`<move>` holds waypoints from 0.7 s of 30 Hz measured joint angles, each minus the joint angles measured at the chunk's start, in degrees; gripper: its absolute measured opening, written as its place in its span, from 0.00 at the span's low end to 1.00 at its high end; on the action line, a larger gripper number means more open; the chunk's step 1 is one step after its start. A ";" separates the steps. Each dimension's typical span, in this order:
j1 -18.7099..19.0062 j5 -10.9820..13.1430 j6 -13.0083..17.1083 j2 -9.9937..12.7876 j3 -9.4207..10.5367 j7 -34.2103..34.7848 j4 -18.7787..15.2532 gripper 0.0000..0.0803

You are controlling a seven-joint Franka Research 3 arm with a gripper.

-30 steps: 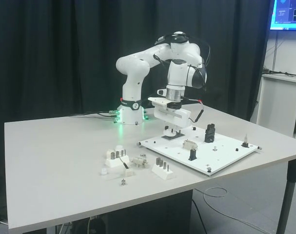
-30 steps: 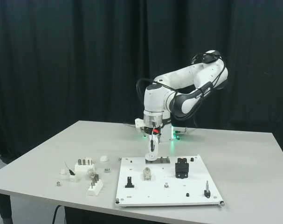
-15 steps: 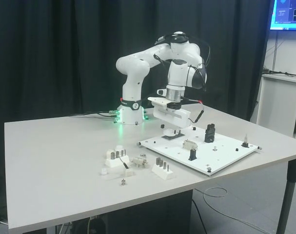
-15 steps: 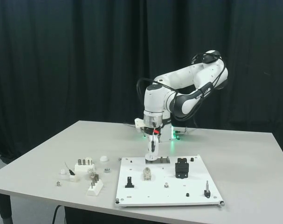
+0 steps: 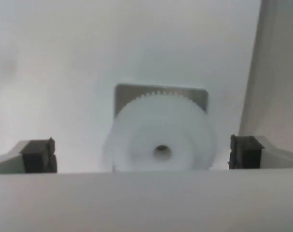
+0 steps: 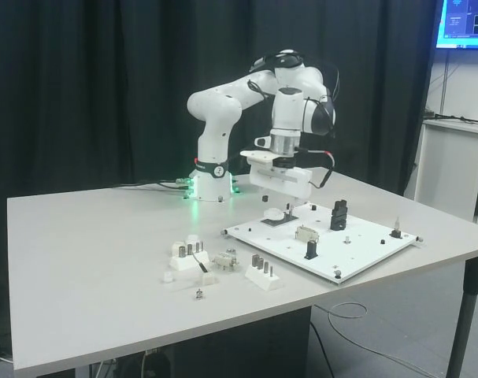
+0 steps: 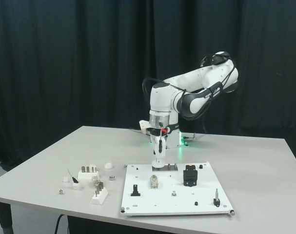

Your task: Insert large gear.

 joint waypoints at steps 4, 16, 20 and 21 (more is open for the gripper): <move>0.28 0.04 0.01 0.00 -1.26 -0.03 0.37 0.99; 0.41 1.57 1.58 0.00 -1.31 -0.37 1.50 1.00; 0.42 1.99 1.85 0.00 -0.76 -0.48 1.61 1.00; 0.42 2.03 1.86 0.00 -0.58 -0.48 1.64 1.00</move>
